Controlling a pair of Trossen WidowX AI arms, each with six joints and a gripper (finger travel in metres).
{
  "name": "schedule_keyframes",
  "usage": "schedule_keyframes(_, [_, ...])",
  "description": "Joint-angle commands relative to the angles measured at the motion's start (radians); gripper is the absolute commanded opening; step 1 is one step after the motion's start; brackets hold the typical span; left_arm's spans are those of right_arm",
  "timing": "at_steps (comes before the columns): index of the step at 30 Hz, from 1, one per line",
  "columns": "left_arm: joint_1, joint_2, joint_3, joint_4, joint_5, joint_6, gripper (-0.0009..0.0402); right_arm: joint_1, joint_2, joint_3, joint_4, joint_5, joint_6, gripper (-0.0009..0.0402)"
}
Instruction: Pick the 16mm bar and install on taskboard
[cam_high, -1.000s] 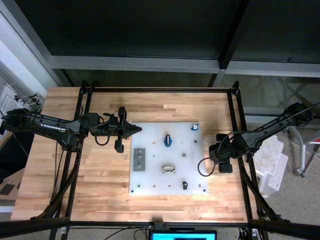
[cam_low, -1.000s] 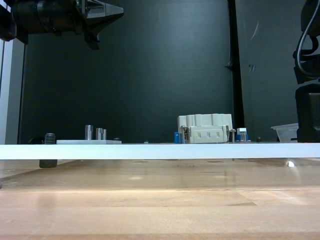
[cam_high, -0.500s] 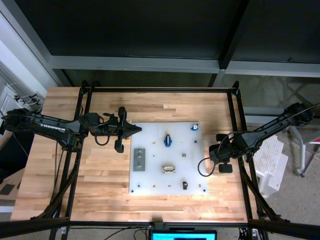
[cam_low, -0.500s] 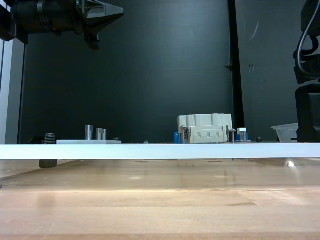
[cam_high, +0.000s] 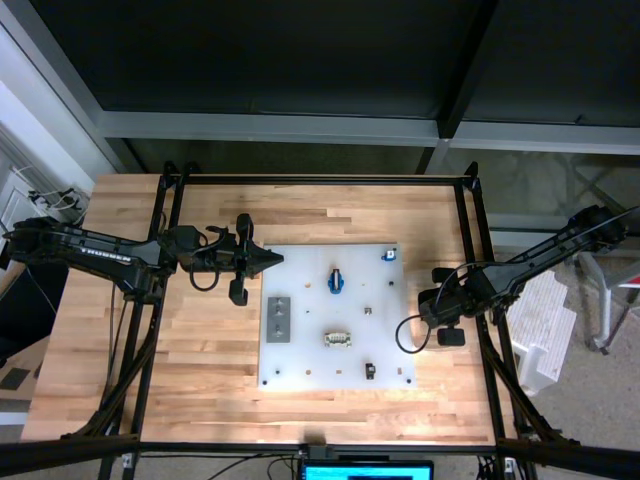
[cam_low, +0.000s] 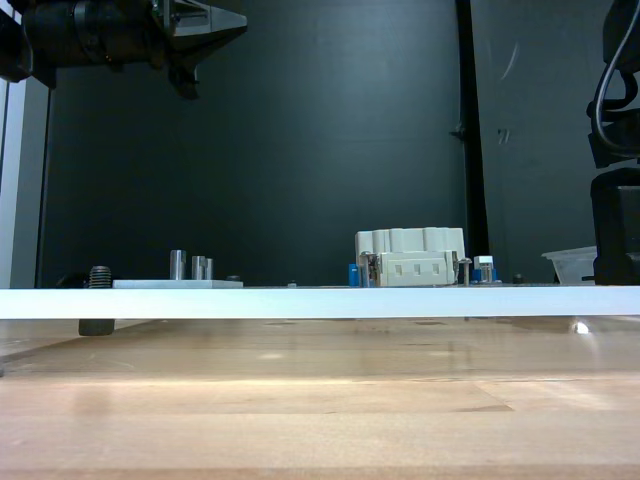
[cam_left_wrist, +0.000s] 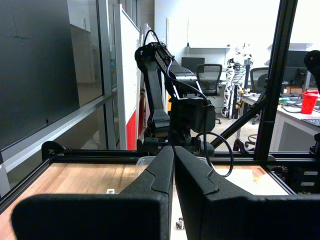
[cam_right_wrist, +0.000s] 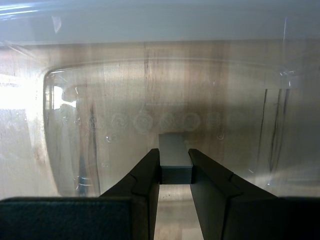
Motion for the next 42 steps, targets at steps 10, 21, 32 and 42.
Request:
schedule_keyframes(10, [0.0,0.0,0.0,0.0,0.0,0.0,0.0,0.0,-0.001,0.101,-0.118,0.0,0.0,0.0001])
schedule_keyframes(21, [0.0,0.0,0.0,0.0,0.0,0.0,0.0,0.0,-0.001,0.208,-0.208,0.0,0.0,0.0002])
schedule_keyframes(32, [0.0,0.0,0.0,0.0,0.0,0.0,0.0,0.003,0.004,0.305,-0.275,0.0,0.004,0.0002])
schedule_keyframes(42, [0.0,0.0,0.0,0.0,0.0,0.0,0.0,0.07,0.119,0.417,-0.274,-0.001,0.037,0.0002])
